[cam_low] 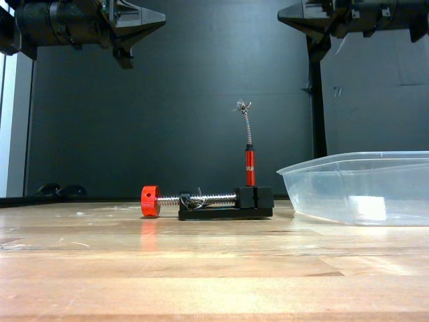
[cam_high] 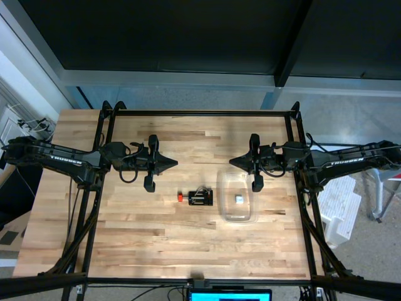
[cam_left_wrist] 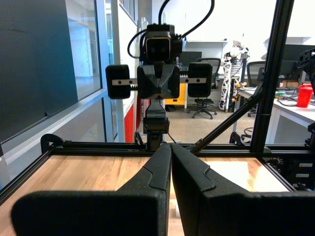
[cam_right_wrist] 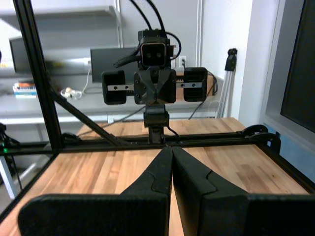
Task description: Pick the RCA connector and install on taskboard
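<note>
Over the desk (cam_high: pixel 125 238) in the high view, two grippers are hovering well apart, the left gripper (cam_high: pixel 174 163) and the right gripper (cam_high: pixel 232 162), jaws clenched on nothing. One taskboard (cam_high: pixel 200 198) is lying nearer, between them. Just right of it, one clear tray (cam_high: pixel 222 188) is holding one RCA connector (cam_high: pixel 239 199). From the low view, both grippers are hanging high above the taskboard. Each wrist view is showing jaws pressed together, empty.
</note>
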Available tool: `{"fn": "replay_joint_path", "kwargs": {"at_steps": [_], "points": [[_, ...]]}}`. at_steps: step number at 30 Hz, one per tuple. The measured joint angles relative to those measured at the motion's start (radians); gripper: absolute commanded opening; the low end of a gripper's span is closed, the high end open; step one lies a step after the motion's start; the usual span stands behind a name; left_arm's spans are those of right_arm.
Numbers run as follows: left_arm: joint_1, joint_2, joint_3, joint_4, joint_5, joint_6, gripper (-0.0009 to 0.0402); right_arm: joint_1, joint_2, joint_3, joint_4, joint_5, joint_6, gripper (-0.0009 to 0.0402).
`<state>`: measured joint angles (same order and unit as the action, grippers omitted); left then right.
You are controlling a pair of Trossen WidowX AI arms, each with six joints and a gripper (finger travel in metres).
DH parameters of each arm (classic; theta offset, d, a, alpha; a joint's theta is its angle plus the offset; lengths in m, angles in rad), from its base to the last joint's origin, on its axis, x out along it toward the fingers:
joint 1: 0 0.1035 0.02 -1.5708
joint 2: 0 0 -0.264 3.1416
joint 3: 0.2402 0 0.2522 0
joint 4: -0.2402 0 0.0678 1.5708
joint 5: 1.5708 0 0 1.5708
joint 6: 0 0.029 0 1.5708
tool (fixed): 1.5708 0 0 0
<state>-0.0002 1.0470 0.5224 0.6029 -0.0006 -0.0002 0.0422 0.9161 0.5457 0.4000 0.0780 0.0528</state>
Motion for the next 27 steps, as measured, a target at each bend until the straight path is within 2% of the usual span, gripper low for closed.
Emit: {"fn": "replay_joint_path", "kwargs": {"at_steps": [18, 22, 27], "points": [[0.0, 0.0, 0.0, 0.0, 0.0, 0.0, 0.0, -0.018, 0.002, 0.008, -0.031, -0.001, 0.006, 0.0], [0.0, 0.0, 0.0, 0.0, 0.0, 0.0, 0.0, -0.03, 0.002, 0.008, -0.03, -0.027, 0.008, 0.0], [0.0, 0.0, 0.0, 0.0, 0.0, 0.0, 0.0, -0.031, 0.002, 0.008, -0.029, -0.029, 0.007, 0.0]]}}
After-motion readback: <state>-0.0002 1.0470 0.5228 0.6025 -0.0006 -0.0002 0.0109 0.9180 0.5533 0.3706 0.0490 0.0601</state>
